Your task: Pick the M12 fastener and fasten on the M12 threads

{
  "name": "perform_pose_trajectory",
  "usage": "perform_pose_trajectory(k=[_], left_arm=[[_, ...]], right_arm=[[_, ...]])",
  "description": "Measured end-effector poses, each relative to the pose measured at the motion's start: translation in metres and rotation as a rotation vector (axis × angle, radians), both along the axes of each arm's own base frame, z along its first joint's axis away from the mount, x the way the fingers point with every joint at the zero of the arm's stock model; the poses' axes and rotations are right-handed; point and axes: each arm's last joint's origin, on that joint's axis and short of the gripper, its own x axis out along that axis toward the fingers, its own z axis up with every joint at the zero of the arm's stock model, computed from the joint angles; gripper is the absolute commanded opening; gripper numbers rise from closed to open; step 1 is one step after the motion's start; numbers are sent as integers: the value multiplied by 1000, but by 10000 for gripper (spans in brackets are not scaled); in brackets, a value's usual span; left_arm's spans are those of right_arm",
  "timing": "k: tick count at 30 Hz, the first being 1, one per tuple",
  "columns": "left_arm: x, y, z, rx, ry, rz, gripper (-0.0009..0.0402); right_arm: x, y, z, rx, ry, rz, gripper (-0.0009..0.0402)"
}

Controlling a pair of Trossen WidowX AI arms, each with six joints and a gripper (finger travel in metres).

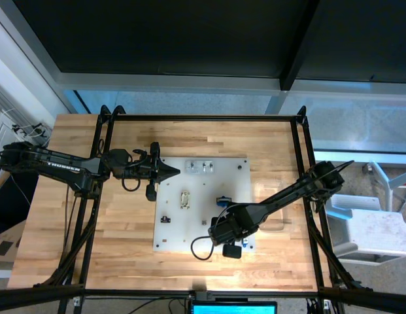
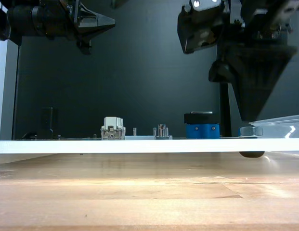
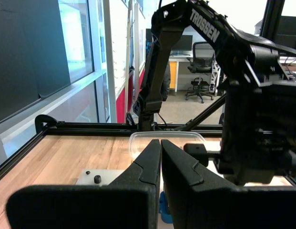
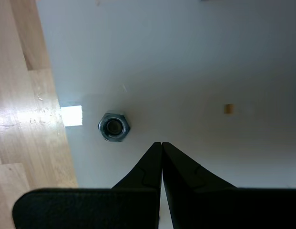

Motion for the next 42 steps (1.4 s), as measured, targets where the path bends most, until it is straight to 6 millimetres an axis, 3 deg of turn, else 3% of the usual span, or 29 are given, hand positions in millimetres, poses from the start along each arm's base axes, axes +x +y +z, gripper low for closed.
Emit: perform_pose_trajectory(k=[21,28,37,42], left_arm=[[0,0,0,0,0,0,0],[0,0,0,0,0,0,0],[0,0,0,0,0,0,0],[0,0,0,0,0,0,0]], right_arm=[[4,4,-6,43,-10,-9,0],[4,11,-5,255,49,68,0],[1,9,1,240,49,82,0],[2,6,4,149,4,58,0]])
